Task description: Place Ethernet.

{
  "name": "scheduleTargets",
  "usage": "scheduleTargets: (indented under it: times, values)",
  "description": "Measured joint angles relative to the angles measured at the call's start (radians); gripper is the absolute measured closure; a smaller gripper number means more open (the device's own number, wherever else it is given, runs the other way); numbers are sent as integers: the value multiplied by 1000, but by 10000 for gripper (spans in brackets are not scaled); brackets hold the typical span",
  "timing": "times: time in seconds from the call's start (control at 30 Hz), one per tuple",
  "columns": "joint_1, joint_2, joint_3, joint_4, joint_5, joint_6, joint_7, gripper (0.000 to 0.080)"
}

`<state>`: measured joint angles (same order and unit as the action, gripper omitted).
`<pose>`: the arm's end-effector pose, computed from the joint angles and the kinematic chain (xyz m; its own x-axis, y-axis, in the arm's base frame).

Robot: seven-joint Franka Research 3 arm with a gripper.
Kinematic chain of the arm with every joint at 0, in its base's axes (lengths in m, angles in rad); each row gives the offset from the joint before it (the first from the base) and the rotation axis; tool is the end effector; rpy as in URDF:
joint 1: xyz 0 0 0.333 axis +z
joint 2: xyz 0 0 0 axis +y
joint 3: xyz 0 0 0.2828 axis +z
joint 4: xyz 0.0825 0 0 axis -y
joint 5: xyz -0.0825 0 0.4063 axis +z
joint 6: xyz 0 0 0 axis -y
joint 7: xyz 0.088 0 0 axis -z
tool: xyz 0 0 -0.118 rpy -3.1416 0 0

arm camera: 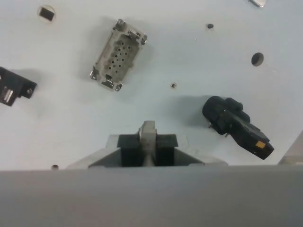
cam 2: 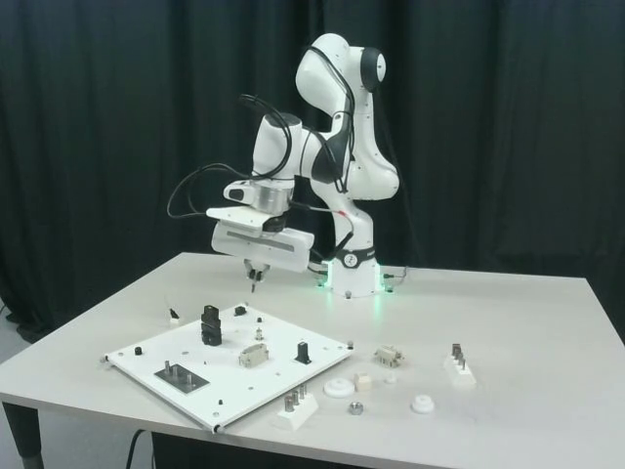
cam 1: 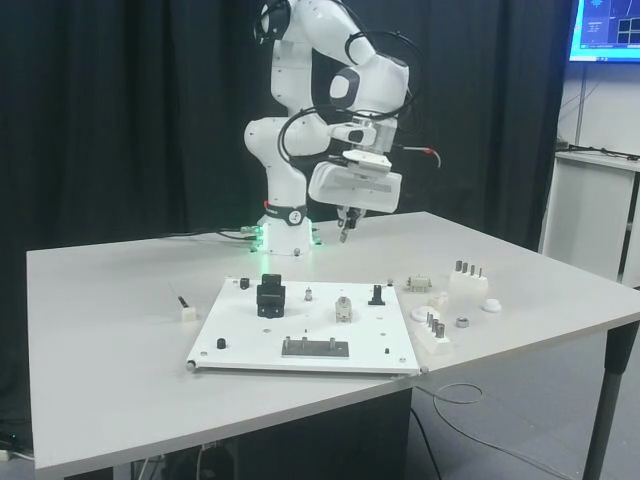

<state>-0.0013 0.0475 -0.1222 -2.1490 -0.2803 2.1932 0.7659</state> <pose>0.5563 -0.0815 0.3239 0.7496 -0.6462 0.1432 -0.6618 -0.7275 0.1811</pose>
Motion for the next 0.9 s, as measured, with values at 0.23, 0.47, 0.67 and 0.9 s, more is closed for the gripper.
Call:
scheduleTargets:
  times: [0.23,0.47,0.67,0.9]
  values:
    - [2,-10,5,0,2,0,8,737]
    - [2,-16,7,0,2,0,9,737]
    - [2,-17,8,0,4,0,14,737]
    - [2,-19,15,0,18,0,26,737]
